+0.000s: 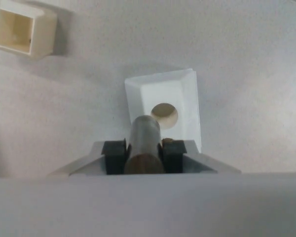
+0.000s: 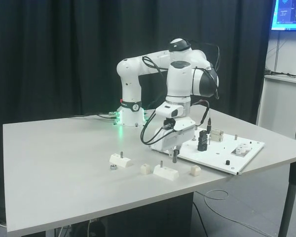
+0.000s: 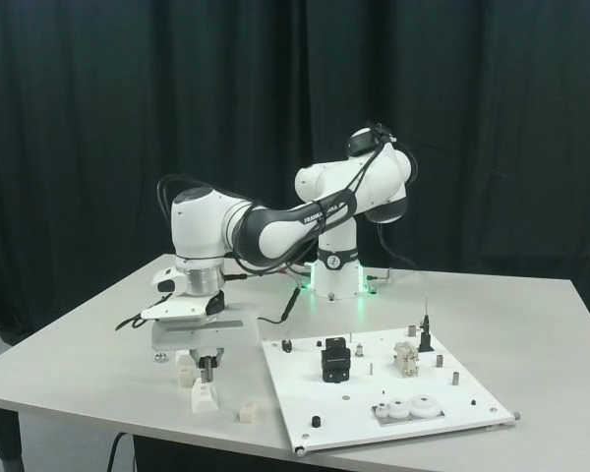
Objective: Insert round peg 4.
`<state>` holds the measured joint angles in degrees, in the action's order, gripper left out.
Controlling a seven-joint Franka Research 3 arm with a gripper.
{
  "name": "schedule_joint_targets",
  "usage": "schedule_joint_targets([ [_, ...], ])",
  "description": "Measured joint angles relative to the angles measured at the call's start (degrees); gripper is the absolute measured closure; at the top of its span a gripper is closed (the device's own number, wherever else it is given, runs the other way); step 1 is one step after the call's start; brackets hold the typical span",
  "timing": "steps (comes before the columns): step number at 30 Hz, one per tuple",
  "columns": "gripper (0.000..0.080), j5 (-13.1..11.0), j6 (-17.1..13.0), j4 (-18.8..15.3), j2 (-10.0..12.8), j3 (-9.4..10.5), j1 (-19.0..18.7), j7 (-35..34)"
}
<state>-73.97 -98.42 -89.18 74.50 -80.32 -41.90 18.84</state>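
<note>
Grey round peg [image 1: 145, 136] is clamped between the black pads [image 1: 113, 154] of the gripper [image 1: 144, 157], hanging just above the hole [image 1: 164, 114] in the white block [image 1: 180, 94]. It looks rigid, smooth and light, so a slip is possible; the hold sits at its upper end, free tip down. Square socket [image 1: 20, 30] lies well apart at 10 o'clock in the wrist view.

Claw [image 1: 144, 150] clamped, arm bent low, pointing down
</note>
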Motion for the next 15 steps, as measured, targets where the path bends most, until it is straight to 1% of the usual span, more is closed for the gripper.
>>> schedule_joint_targets([
  [15,0.0650,0.00,-0.19,0.01,0.00,-0.32,-0.57,0.00],
])
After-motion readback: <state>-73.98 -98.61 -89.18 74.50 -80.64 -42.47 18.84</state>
